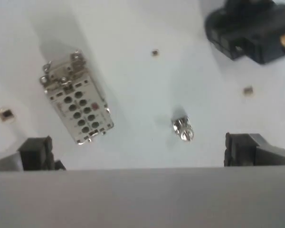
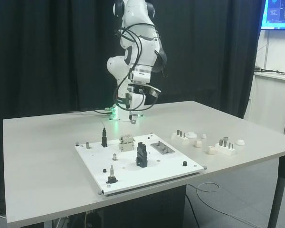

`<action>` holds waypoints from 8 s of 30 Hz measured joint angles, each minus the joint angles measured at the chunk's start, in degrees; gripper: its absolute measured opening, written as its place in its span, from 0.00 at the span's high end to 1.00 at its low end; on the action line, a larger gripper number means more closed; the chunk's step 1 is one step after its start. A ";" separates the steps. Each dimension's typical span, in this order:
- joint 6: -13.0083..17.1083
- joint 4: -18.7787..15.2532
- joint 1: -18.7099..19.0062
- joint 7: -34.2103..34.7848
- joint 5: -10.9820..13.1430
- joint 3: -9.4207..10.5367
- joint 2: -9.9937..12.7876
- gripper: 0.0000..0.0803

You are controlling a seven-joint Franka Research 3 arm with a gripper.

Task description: Insert waterproof.

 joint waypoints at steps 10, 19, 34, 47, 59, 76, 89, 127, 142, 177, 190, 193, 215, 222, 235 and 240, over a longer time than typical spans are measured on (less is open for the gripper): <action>0.12 1.42 -0.12 11.84 -0.05 -1.19 0.48 0.00; 1.26 2.71 -0.26 22.01 0.03 -2.19 2.32 0.00; 2.04 4.53 -1.21 31.72 2.17 -2.51 6.80 0.00; 0.83 4.79 -2.21 31.73 4.14 -2.59 8.63 0.00; -0.11 4.79 -2.21 32.19 5.76 -2.50 8.69 0.00; 0.03 4.77 -2.19 32.25 6.91 -2.30 9.50 0.00; 1.09 4.74 -2.19 32.25 7.23 -2.25 10.49 0.00; 1.72 4.05 -2.34 32.09 7.28 -2.43 11.60 0.00; 1.46 3.90 -2.34 32.06 7.22 -2.55 11.54 0.00; 3.18 3.33 -2.66 31.20 7.65 -2.41 11.57 0.00; 3.60 3.08 -2.66 30.59 7.65 -2.41 11.46 0.00; 3.75 3.01 -2.66 30.52 7.65 -2.41 11.42 0.00; 4.44 2.57 -2.66 30.20 7.73 -2.43 11.20 0.00; 4.50 2.53 -2.66 30.05 7.87 -2.44 11.19 0.00; 4.67 2.44 -2.68 28.83 8.93 -2.55 11.19 0.00; 4.77 2.39 -2.69 28.39 9.22 -2.58 11.19 0.00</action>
